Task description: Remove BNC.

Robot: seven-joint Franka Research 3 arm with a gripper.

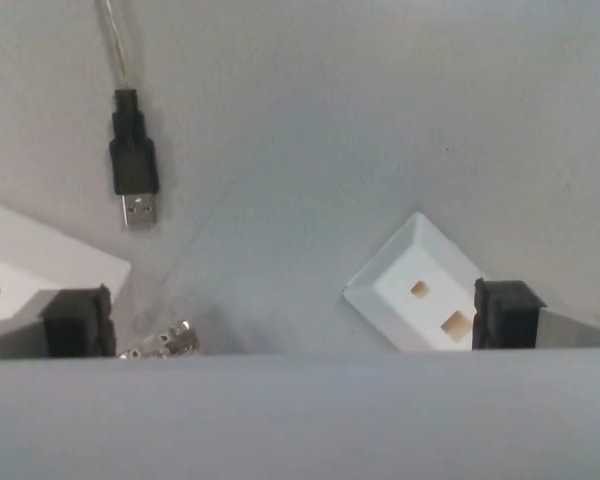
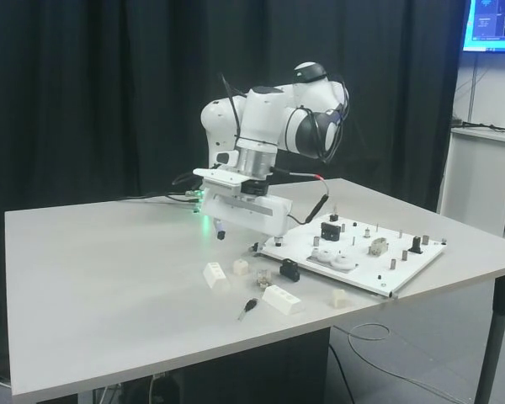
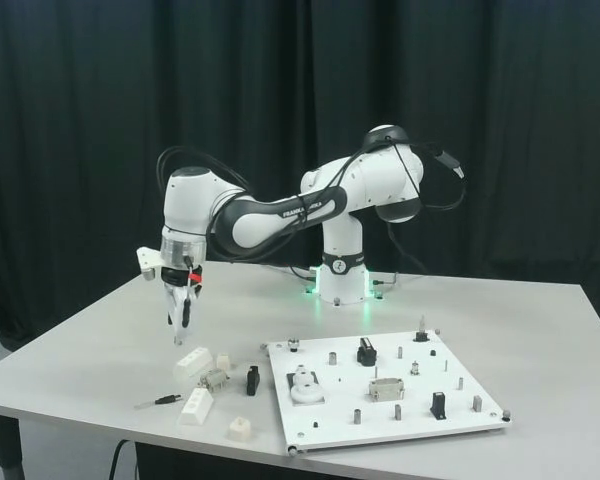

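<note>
BNC connector (image 1: 163, 340), wrist view only

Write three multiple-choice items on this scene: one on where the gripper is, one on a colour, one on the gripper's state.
1. Where is the gripper?
A. Above the bare table beside the loose parts, off the board
B. Over the middle of the board
C. Down beside the arm's base

2. What colour is the USB plug's housing?
A. White
B. Black
C. Green

3. How do the gripper's fingers stand?
A. Shut on a part
B. Open, holding nothing
C. Pressed flat on the table

Answers: 1 A, the second room view shows it clear of the board's edge; 2 B, the wrist view shows black; 3 B, the wrist view shows fingertips wide apart with bare table between.
</note>
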